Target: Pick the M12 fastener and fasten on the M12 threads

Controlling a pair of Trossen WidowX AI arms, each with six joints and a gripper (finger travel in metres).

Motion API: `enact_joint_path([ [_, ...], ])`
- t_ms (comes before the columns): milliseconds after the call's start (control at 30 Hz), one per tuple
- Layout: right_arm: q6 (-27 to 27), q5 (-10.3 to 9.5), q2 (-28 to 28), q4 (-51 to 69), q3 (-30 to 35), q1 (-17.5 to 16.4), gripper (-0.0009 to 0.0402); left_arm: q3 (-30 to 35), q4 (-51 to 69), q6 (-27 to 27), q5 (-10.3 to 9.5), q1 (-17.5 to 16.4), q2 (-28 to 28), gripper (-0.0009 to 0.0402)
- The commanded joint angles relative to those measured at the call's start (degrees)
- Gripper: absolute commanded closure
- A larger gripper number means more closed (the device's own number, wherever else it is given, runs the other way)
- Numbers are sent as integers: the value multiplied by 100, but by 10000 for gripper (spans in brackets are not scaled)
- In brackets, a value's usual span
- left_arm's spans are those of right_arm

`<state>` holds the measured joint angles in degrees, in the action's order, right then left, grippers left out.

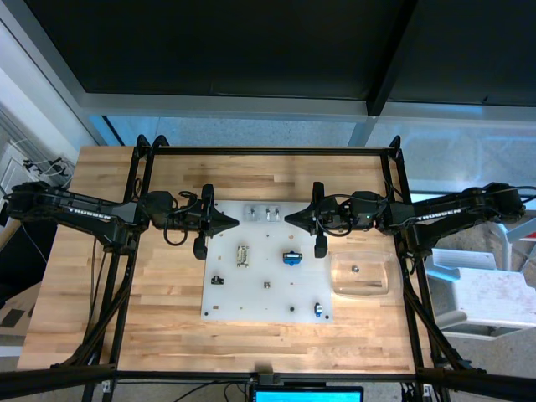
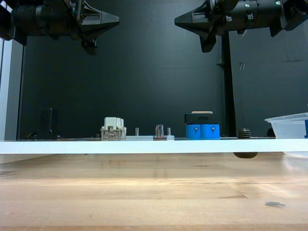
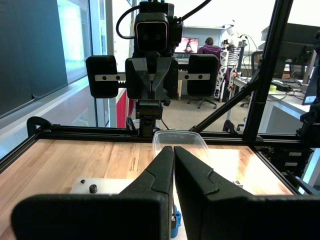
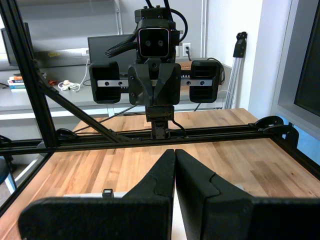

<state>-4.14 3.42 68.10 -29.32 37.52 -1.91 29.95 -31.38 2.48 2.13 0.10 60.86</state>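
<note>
Nut (image 1: 355,269), dark, left tool (image 1: 237,221), right tool (image 1: 286,218) aloft

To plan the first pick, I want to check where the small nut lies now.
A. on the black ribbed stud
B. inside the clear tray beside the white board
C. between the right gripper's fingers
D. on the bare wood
B: the high view shows the nut as a dark speck inside the clear tray; the stud shows bare ribs, and the left gripper and right gripper hover shut above the board.
</note>
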Motion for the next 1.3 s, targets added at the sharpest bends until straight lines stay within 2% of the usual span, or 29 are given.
enact_joint_path([
  [33, 315, -22, 4, -688, -238, 0, 393, 0, 0, 0, 0, 0, 0, 393],
  [500, 339, -50, -48, -439, -195, -2, 393, 0, 0, 0, 0, -2, 0, 393],
  [567, 428, -122, -101, 127, -50, -2, 393, 0, 2, 0, 0, -2, 0, 393],
  [733, 815, -826, -125, 1963, 549, -11, 393, 0, 2, 2, 0, -2, 0, 393],
  [800, 938, -966, -98, 2789, 820, -17, 393, 0, 0, 0, 0, -2, 0, 393],
  [1033, 1812, -957, -98, 5445, 1705, -61, 393, 0, 0, 0, 0, -2, 0, 393],
  [1167, 2354, -957, -98, 6546, 2083, -79, 393, 0, 0, 0, 0, -2, 0, 393],
  [1300, 3115, -960, -83, 7519, 2354, -103, 393, 0, 0, 0, 0, -2, 0, 393],
])
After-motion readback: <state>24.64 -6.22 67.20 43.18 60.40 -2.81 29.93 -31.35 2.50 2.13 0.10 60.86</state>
